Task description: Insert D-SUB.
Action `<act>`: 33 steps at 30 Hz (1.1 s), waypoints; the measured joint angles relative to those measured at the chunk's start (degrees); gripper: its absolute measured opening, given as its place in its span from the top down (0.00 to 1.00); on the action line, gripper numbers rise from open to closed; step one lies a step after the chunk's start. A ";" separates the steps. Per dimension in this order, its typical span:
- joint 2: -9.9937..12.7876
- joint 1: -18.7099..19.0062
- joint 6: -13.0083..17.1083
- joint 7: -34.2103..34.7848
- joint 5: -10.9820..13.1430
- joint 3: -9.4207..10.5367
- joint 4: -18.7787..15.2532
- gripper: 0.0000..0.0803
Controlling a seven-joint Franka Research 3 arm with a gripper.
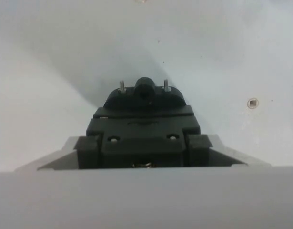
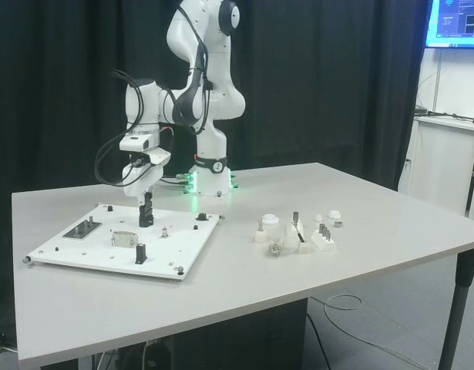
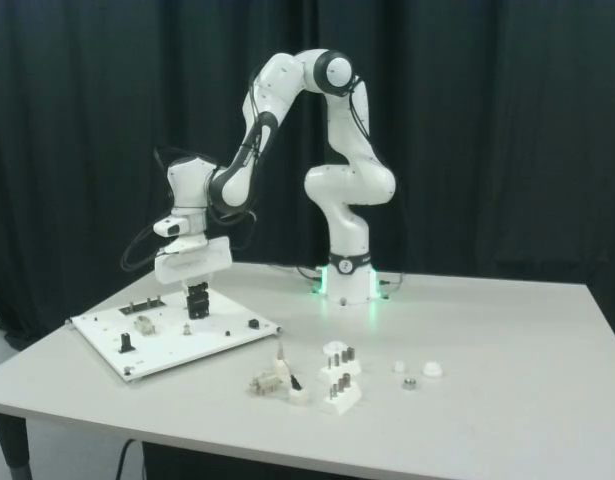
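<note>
I have the hand (image 2: 146,210) hanging low over the white board (image 2: 121,239) that lies on the grey tabletop (image 2: 244,277), on the side away from the loose fixtures. Its two black fingers (image 1: 87,151) are pinching the black D-SUB connector (image 1: 144,125) between them; from the wrist I see the connector's body held square, with its two small thumbscrews and the round cable boss pointing down toward the board. In both room views the connector sits at the fingertips, very close above the board's surface, but I cannot tell whether it touches. On the board I can see a grey rectangular block (image 2: 82,229) near its far corner, a small metal bracket (image 2: 126,238) toward the middle, and a black upright piece (image 2: 141,252) closer to the front edge. Well apart from the board stands a cluster of white holders (image 2: 298,231) with small parts. The arm's base (image 2: 209,179) shows green lights where it meets the tabletop.
</note>
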 joint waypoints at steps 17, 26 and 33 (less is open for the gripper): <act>0.16 -0.04 -0.06 0.05 0.00 -0.03 -0.15 0.52; 0.04 0.05 -0.03 1.62 -0.50 0.00 1.07 0.06; -0.98 0.19 -0.16 5.19 -3.49 0.11 1.78 0.01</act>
